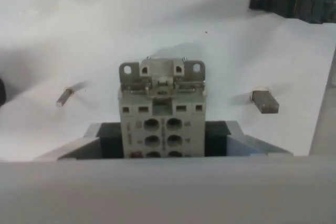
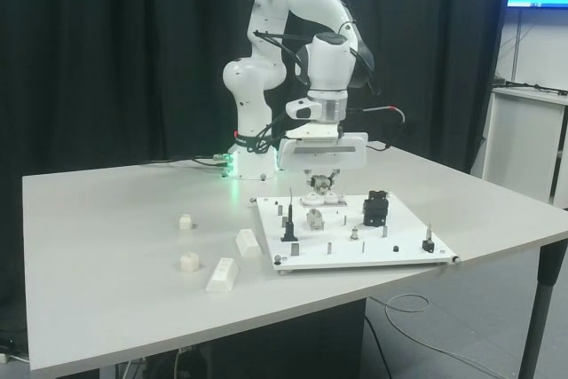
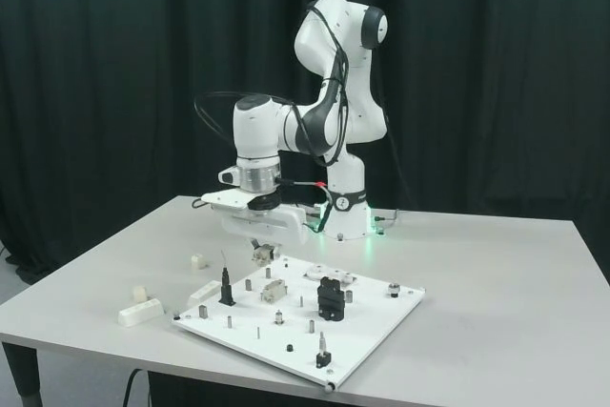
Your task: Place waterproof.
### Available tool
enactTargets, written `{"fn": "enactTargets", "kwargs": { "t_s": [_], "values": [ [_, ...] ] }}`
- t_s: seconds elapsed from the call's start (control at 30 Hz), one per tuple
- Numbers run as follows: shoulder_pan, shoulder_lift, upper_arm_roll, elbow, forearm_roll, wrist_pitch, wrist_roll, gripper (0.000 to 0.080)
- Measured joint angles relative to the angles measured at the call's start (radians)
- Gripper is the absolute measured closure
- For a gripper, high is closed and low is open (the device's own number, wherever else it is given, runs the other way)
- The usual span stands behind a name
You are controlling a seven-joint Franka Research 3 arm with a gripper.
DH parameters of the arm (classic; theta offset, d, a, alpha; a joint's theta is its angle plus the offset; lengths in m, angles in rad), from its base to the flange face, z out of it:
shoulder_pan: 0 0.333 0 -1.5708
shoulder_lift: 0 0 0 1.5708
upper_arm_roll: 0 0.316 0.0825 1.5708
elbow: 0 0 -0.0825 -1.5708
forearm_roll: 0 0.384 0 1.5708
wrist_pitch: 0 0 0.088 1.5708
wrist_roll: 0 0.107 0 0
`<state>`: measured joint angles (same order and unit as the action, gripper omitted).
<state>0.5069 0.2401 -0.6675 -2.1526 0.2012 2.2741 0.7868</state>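
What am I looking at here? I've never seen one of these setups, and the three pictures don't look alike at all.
The white machine is a robot arm with seven joints, bolted on a grey table. Two pictures come from cameras standing in the room, on different sides of the table. The third comes from a camera on the arm's wrist, looking down past the gripper.

On the table lies a white board carrying small fixtures, among them a black block and several upright pins. Beside the board, a few loose white blocks lie on the table.

The gripper holds a grey connector with round holes in its face, a latch on top, just above the board. Judging by the task, this is the waterproof part to be placed.
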Motion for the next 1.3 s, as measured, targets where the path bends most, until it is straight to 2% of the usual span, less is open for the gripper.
{"fn": "enactTargets", "kwargs": {
  "t_s": [0.4,1.0,1.13,1.3],
  "values": [
    [-0.002,0.000,0.001,0.004,-0.018,-0.004,-0.002,0.0489],
    [-0.002,0.000,0.003,0.005,-0.022,-0.004,-0.016,0.0489],
    [-0.004,0.000,0.003,0.006,-0.036,-0.004,-0.016,0.0489],
    [-0.013,0.000,0.003,0.007,-0.073,-0.005,-0.016,0.0489]
  ]
}}
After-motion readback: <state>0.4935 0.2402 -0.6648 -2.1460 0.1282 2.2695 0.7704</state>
